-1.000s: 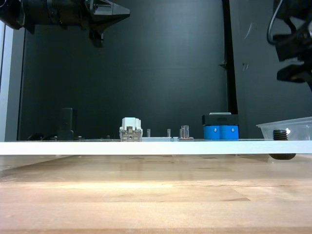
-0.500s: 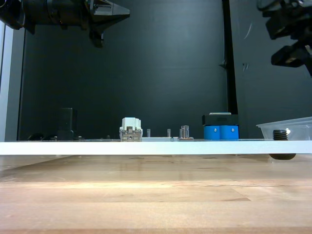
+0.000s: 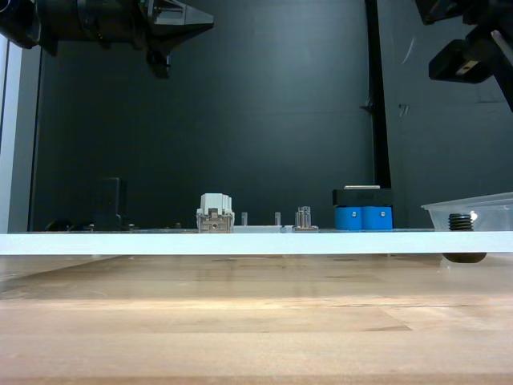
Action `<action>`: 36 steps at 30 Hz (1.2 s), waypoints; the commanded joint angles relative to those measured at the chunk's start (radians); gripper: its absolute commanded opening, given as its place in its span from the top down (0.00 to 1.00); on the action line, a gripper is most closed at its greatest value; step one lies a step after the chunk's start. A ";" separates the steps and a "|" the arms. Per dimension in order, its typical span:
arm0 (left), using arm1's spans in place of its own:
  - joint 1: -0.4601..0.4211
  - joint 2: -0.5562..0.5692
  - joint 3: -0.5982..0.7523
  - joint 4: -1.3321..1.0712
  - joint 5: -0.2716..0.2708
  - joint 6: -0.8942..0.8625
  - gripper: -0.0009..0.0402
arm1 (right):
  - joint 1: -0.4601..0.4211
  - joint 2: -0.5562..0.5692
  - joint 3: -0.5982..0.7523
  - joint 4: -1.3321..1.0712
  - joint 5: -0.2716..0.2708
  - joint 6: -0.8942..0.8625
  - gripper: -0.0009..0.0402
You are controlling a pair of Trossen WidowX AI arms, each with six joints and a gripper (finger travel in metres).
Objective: Pick the RJ45 connector and install on the taskboard
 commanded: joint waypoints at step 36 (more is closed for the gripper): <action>0.000 0.000 0.000 0.000 0.000 0.000 0.98 | 0.136 0.211 0.134 0.087 0.014 0.061 0.98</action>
